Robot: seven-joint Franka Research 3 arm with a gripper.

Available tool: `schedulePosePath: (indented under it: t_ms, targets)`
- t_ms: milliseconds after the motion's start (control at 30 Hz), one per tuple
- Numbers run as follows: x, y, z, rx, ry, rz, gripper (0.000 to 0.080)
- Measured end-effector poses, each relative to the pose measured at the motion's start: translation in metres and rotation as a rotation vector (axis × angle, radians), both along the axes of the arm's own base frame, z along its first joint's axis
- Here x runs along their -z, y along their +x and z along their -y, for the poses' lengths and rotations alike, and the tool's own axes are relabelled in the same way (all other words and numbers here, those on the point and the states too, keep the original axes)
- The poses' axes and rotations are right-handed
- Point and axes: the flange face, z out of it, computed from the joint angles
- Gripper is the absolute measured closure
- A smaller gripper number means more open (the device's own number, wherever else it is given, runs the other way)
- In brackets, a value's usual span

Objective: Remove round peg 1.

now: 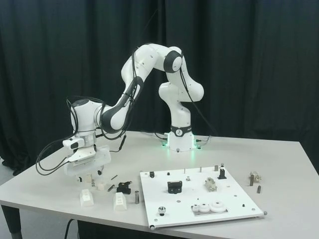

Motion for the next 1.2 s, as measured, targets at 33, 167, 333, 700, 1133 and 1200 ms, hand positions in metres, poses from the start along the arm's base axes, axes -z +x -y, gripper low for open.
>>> schedulePosePath:
  t_ms: [33,167,333,700,1133,1200]
  targets:
    - [-0.001,0.0,0.0,0.017,-0.001,0.002,0.0005]
    - [-0.004,0.0,0.001,0.047,-0.003,0.006,0.0005]
    - [-0.005,0.001,0.0,0.077,-0.003,0.007,0.0003]
    - [-0.006,0.001,-0.001,0.13,0.004,-0.005,0.0003]
    - [-0.006,0.003,-0.007,0.122,0.012,-0.016,0.0003]
    - [-0.006,0.003,-0.009,0.119,0.02,-0.027,0.0003]
